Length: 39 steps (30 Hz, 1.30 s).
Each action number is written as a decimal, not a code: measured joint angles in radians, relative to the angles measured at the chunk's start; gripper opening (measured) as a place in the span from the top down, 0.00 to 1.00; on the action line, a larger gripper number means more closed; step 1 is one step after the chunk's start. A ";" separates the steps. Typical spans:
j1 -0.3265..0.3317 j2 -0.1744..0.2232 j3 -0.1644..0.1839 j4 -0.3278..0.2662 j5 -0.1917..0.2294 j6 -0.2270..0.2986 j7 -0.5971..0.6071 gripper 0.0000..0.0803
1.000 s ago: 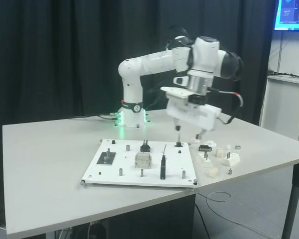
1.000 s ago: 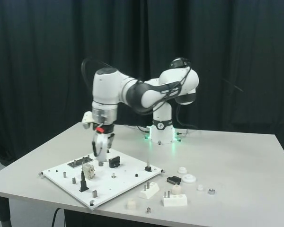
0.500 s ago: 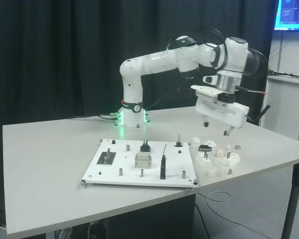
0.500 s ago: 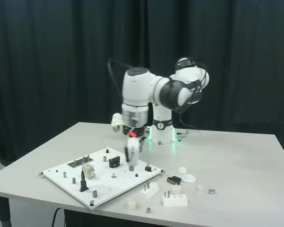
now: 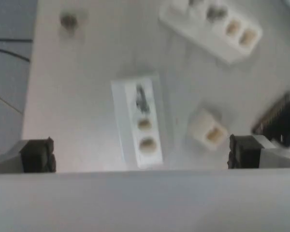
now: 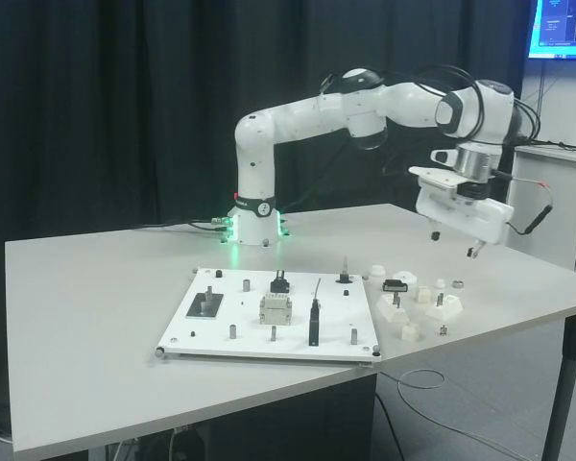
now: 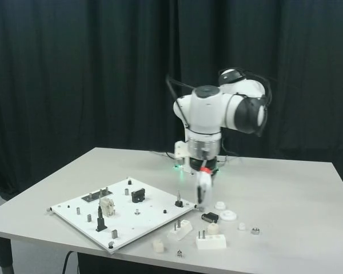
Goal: Pick bolt 4.
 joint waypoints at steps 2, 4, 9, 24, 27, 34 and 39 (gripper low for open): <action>0.019 0.000 0.002 0.000 -0.001 -0.005 0.021 0.00; 0.037 0.000 0.005 -0.001 -0.008 -0.009 0.043 0.00; 0.077 0.000 0.018 -0.007 -0.042 -0.017 0.084 0.00; 0.193 0.000 0.063 -0.118 -0.076 0.012 0.149 0.00; 0.218 -0.001 0.071 -0.148 -0.075 0.039 0.153 0.00; 0.266 -0.003 0.083 -0.207 -0.066 0.101 0.156 0.00; 0.293 -0.006 0.088 -0.241 -0.047 0.129 0.172 0.00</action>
